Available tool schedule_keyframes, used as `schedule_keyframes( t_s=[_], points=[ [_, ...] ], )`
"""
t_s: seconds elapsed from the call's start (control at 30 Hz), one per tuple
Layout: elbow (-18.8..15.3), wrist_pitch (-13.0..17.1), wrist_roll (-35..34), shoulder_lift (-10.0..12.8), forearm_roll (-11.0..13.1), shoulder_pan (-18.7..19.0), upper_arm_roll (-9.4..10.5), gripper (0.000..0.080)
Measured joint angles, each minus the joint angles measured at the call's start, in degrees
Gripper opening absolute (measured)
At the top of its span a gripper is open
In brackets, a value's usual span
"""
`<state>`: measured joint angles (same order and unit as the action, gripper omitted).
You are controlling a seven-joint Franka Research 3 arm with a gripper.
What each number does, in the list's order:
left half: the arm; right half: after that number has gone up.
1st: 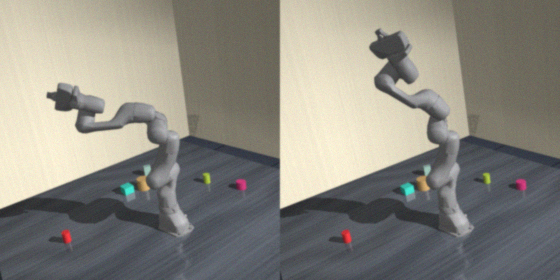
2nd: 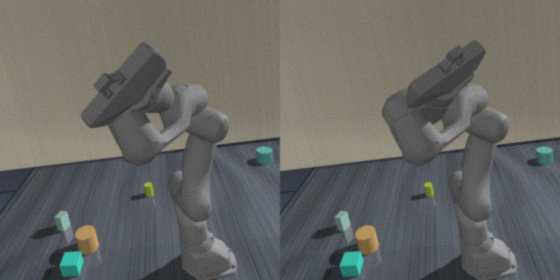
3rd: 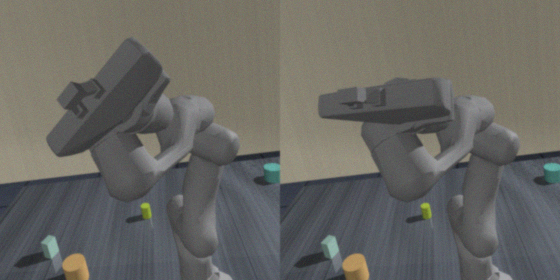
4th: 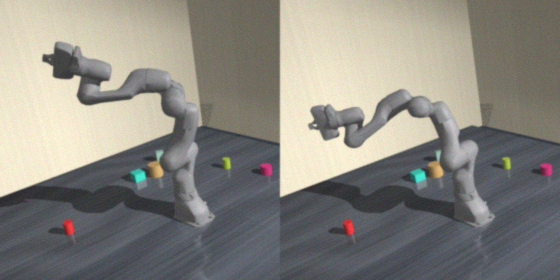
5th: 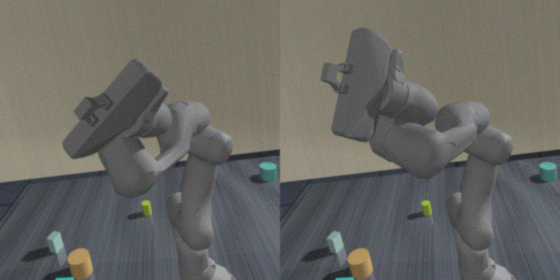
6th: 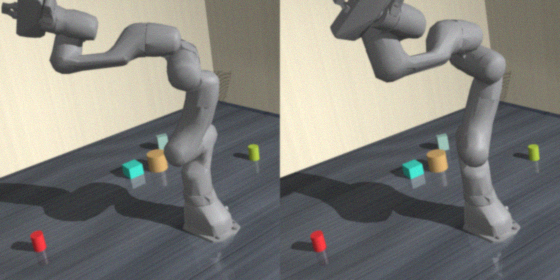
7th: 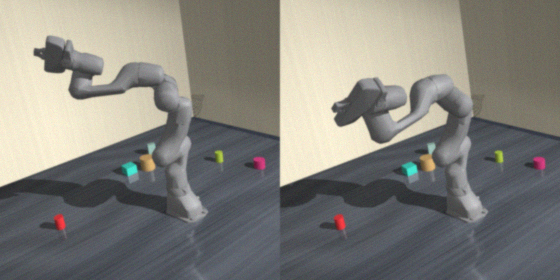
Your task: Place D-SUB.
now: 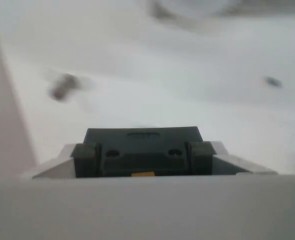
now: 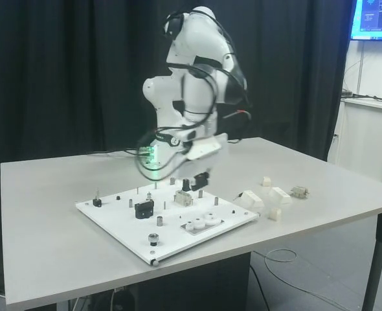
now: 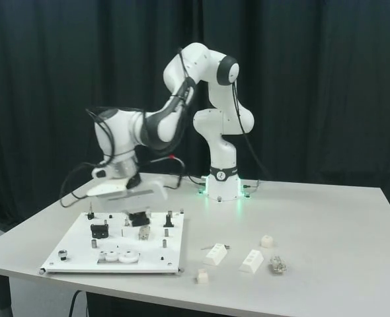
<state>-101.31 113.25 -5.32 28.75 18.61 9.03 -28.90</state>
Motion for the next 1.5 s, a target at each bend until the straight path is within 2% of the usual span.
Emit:
schedule_keyframes(
  t_s=[0.3,0.47,0.6,0.77,1.13,1.5],
  points=[
    [-1.0,1.2,-10.3,0.0,0.3,5.7,3.49,0.0383],
    [-1.2,4.1,-17.2,0.0,0.3,8.5,5.90,0.0383],
    [-1.6,7.2,-21.7,0.2,0.2,10.9,7.00,0.0383],
    [-2.0,10.4,-25.8,0.7,0.1,14.3,7.17,0.0383],
    [-2.0,15.7,-31.4,2.8,-0.2,20.2,7.19,0.0383],
    [-0.1,19.0,-34.4,5.7,-0.2,23.4,7.23,0.0383]
  ],
)
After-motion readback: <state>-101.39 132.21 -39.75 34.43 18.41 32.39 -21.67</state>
